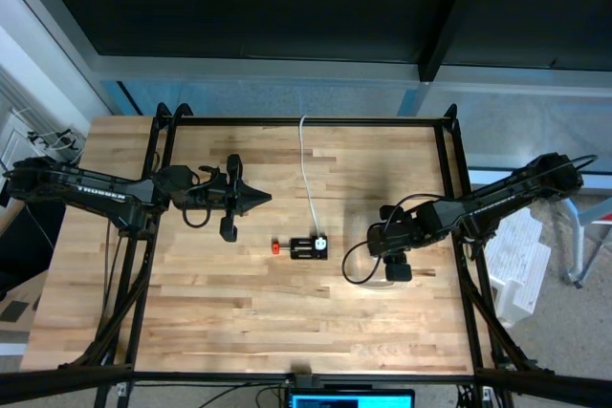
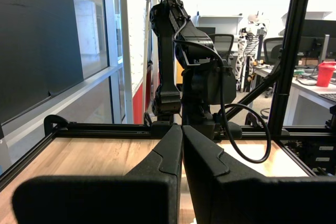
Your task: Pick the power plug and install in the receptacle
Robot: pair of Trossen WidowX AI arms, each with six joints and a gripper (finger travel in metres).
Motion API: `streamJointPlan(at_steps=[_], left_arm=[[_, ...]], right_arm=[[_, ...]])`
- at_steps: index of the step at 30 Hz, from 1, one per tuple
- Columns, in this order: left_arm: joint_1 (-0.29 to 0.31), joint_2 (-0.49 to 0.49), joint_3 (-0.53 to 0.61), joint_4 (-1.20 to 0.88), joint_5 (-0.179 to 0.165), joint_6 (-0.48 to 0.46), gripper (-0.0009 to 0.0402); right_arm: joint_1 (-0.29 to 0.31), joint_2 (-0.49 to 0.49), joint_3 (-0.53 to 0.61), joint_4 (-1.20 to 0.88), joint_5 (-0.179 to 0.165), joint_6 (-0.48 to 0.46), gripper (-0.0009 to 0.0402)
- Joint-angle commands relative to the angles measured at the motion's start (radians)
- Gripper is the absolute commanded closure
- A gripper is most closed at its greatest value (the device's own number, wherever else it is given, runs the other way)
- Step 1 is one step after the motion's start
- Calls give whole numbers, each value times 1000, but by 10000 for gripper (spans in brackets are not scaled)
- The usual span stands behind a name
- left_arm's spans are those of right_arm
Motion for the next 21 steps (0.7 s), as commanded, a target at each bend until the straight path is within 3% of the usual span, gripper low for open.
streamJointPlan(at_steps=[1,5,8,16,21], left_arm=[[0,0,0,0,0,0,393],[0,0,0,0,0,0,393],[0,0,0,0,0,0,393],[0,1,0,0,0,0,393],[0,0,0,0,0,0,393]], right_arm=[[0,0,0,0,0,-2,271],[0,0,0,0,1,-2,302],[0,0,0,0,23,-2,326],[0,0,0,0,23,-2,392],[0,-2,1,0,23,-2,389]])
